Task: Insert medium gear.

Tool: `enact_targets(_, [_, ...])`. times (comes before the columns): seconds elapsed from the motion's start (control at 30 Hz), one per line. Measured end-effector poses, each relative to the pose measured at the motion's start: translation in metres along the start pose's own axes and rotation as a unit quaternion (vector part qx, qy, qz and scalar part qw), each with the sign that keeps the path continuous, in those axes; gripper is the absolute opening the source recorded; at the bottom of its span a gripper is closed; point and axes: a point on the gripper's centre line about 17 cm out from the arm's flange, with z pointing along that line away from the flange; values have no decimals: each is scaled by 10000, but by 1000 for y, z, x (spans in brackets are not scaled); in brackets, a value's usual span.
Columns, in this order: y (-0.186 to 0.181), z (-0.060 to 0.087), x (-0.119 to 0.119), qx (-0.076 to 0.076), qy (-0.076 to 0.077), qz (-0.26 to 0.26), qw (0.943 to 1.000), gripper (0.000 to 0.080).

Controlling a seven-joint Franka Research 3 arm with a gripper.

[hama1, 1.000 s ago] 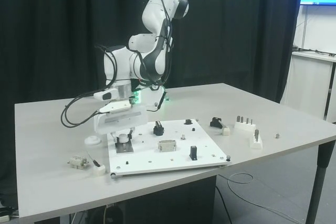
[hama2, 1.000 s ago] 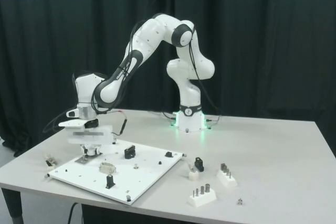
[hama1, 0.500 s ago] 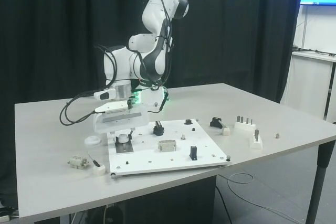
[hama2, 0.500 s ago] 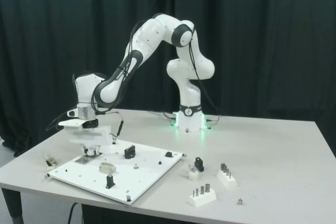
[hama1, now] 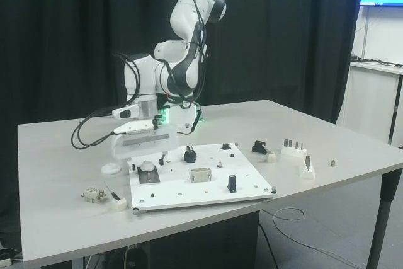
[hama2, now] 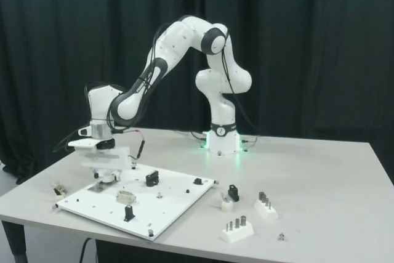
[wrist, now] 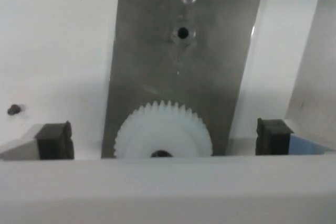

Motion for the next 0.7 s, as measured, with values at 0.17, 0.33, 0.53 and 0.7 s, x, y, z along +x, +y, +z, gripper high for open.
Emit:
enact_targets(0.17, [5,-11,0,-39,-2,-51,10000,794])
enact_targets(0.33, [11,-22,-3,-60,-24,65,10000,794])
enact_targets(0.53, [20,-29,-9,-123,-94,124,9998,799])
enact_targets(0.7, [25,-30,-14,-157,-124,157,9997,800])
